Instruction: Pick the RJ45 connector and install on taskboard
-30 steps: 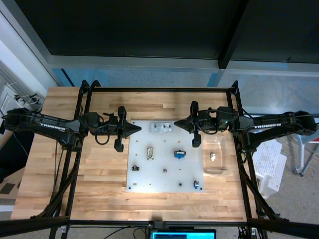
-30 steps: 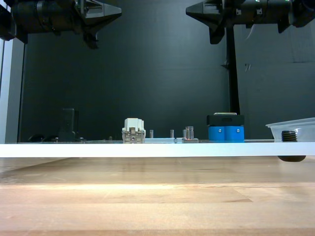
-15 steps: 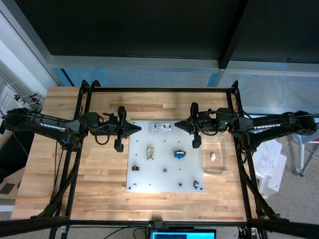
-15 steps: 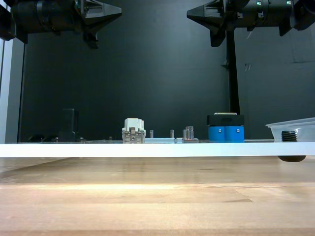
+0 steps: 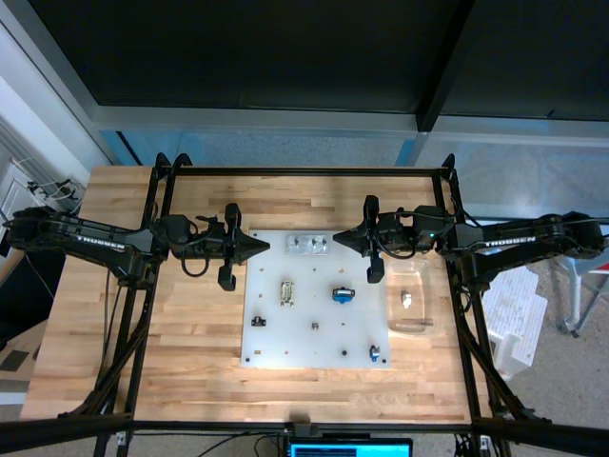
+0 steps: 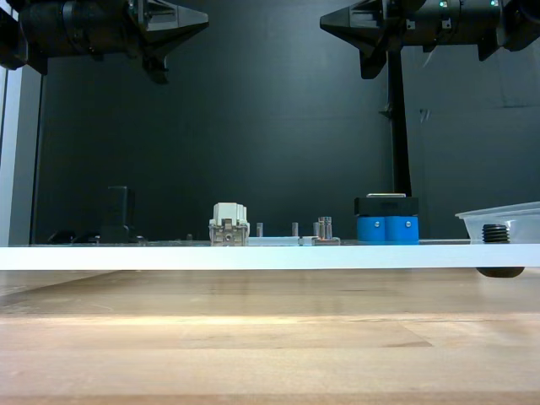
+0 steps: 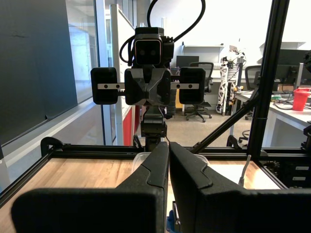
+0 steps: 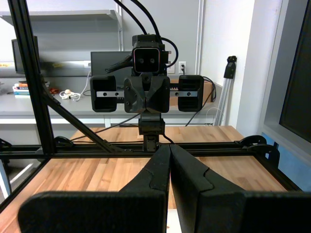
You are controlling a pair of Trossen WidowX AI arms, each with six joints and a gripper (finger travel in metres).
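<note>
The white board lies mid-table. Its small blue jack sits at the near right corner with a pale grey piece on top. I cannot tell whether the connector is in it, and no grey cable shows anywhere. The clear tray to the board's right holds a pale block with nothing dark on it. My right gripper hangs high over the board's far right edge, shut and empty. My left gripper hangs high by the board's far left corner, also shut and empty.
Other parts stand on the board: a beige connector housing, a blue part and a metal piece at the far edge. A black frame rings the wooden table. In the low view both grippers hang well above the board.
The right arm has shifted very slightly; the board, the tray and the left arm look the same.
</note>
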